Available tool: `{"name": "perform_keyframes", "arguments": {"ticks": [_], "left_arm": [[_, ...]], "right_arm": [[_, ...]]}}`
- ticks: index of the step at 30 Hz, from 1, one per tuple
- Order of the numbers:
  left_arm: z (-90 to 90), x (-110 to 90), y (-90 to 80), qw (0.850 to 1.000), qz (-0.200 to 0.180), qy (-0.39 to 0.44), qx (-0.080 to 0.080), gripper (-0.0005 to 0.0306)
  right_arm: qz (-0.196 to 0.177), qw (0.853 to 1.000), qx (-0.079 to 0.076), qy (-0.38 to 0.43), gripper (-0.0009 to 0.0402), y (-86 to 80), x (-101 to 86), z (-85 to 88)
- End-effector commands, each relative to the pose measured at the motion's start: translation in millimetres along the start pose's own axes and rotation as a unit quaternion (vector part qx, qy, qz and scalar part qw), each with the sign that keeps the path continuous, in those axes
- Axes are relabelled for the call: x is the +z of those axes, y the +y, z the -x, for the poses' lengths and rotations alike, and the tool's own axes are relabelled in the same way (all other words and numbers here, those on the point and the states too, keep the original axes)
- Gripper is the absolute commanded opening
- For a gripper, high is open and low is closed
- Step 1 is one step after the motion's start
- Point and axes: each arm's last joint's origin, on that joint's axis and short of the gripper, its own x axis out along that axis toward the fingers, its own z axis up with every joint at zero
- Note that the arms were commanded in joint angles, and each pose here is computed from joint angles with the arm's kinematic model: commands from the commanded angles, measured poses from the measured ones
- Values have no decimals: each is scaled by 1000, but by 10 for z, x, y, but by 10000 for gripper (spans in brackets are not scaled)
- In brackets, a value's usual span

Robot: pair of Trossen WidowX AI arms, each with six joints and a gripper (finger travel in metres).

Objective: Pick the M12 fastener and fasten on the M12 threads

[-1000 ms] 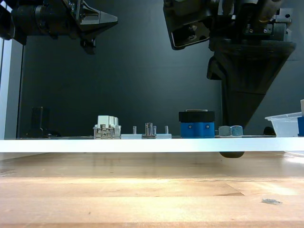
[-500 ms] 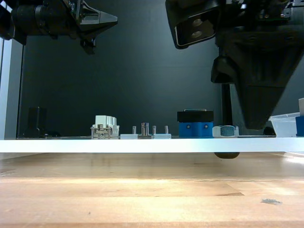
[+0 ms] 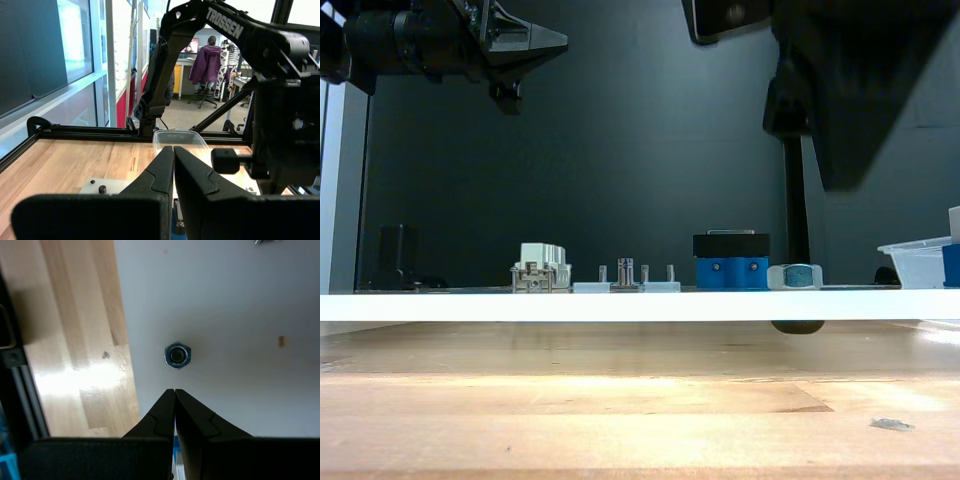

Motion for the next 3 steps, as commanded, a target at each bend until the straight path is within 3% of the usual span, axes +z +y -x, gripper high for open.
{"name": "perform_keyframes", "arguments": {"ticks": [1, 3], "left_arm": [[-1, 1, 1, 1000, 0, 0, 0, 0], [-1, 1, 1, 1000, 0, 0, 0, 0]], "right_arm": [[-1, 1000, 10, -11, 0, -1, -1, 117], [-1, 1000, 13, -16, 0, -2, -3, 167]]}}
